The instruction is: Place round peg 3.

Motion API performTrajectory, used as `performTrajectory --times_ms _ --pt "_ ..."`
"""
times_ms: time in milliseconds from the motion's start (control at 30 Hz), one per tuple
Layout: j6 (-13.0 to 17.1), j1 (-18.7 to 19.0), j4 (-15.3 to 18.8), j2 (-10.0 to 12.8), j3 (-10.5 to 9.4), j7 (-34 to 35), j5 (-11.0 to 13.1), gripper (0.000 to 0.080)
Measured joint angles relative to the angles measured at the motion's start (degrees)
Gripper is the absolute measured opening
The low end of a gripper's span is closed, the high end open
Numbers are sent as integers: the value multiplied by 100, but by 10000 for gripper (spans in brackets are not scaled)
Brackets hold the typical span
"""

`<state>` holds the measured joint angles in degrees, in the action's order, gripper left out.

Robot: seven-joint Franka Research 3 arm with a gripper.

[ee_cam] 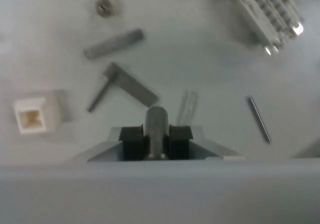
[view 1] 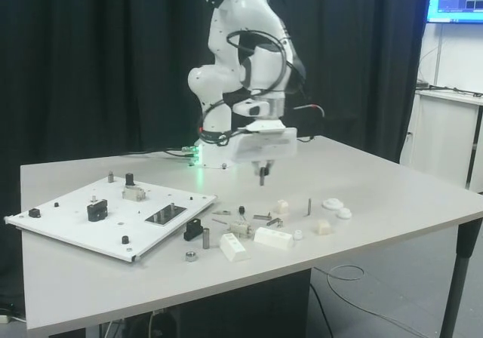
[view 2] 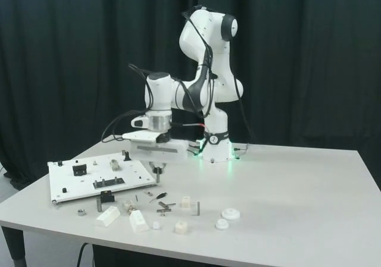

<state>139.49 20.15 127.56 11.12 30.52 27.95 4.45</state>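
My gripper [ee_cam: 156, 143] is shut on a short grey round peg [ee_cam: 156, 126], which stands upright between the two black pads [ee_cam: 131, 141]. In the first room view the gripper [view 1: 262, 173] hangs well above the table with the peg [view 1: 262, 178] sticking out below it, over the scattered parts and to the right of the white board [view 1: 68, 228]. The second room view shows the gripper [view 2: 157, 170] just past the board's [view 2: 62, 189] near right corner. The board carries several black and grey fittings and a dark rectangular slot [view 1: 166, 215].
Below the peg lie a flat metal bar [ee_cam: 114, 44], an L-shaped metal piece [ee_cam: 127, 86], a nut [ee_cam: 104, 6], a thin pin [ee_cam: 259, 119], a white socket block [ee_cam: 32, 115] and a white connector [ee_cam: 265, 14]. White discs [view 1: 333, 203] and white blocks [view 1: 273, 238] sit near the table's front edge.
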Motion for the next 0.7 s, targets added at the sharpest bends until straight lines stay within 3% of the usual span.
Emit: performTrajectory --times_ms 333,700 --pt "-293 -6 -488 536 -357 -8 151 104" --pt "-309 -19 -850 972 -598 -12 316 104"
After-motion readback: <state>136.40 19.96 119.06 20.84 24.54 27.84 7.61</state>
